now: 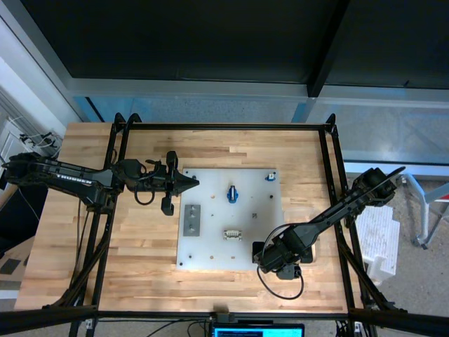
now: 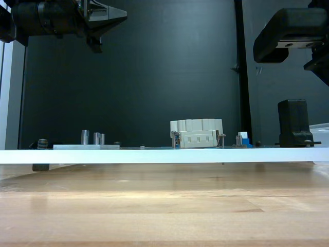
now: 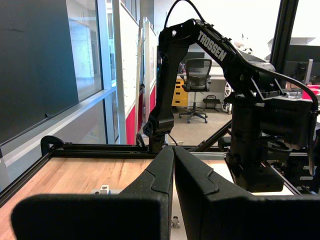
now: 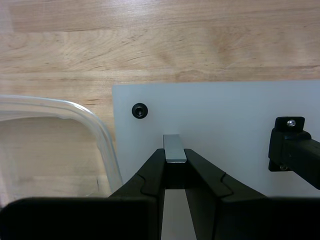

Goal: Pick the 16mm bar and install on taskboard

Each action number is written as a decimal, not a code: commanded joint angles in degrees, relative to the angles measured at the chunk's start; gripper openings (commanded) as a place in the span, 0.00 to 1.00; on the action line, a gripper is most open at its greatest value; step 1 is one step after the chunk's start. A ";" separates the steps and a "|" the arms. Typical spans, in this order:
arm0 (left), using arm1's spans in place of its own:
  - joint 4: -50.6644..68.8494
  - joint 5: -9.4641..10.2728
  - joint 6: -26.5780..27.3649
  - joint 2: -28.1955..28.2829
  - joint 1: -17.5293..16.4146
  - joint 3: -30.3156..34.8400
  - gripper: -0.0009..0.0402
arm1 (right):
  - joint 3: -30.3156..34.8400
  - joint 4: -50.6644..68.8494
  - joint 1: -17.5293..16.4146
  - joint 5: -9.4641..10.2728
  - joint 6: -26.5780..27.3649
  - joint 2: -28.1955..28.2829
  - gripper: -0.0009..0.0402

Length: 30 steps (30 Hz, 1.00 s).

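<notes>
**Bar picked, install not done**

You had the 16mm bar (image 4: pixel 174 148) pinched at the tips of your right hand (image 4: pixel 175 159), over the taskboard (image 4: pixel 225 115) beside the clear tray (image 4: pixel 102 140), toward the near right corner of the desk (image 4: pixel 150 45). Pick looked done; seating it in the board was left. Your left hand (image 3: pixel 174 157), fingers pressed together, hung high over the board's far left corner, holding nothing.

Taskboard (image 1: pixel 210 254) central on table (image 1: pixel 84 232), metal block (image 1: pixel 191 219) on its left part. Left gripper (image 1: pixel 196 181) over far-left corner; right gripper (image 4: pixel 174 156), clamping 16mm bar (image 4: pixel 174 148), over near-right corner, tray (image 4: pixel 102 135) just beside that corner.
</notes>
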State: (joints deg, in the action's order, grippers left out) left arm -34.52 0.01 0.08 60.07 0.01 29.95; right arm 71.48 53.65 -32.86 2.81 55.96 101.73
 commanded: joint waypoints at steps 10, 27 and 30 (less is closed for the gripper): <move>0.00 0.00 -0.02 0.02 -0.02 0.00 0.02 | -2.49 -2.95 -0.02 0.00 -0.11 0.07 0.02; -0.02 0.00 -0.02 0.02 -0.02 0.00 0.02 | -2.19 -2.93 0.00 -0.02 -0.17 0.04 0.06; 0.00 0.00 -0.02 0.02 -0.02 0.00 0.02 | -1.84 -2.86 -0.02 -0.02 -0.17 0.04 0.12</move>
State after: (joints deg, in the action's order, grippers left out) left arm -34.50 0.01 0.05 60.07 0.01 29.93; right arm 69.30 50.72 -32.86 2.79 55.86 101.80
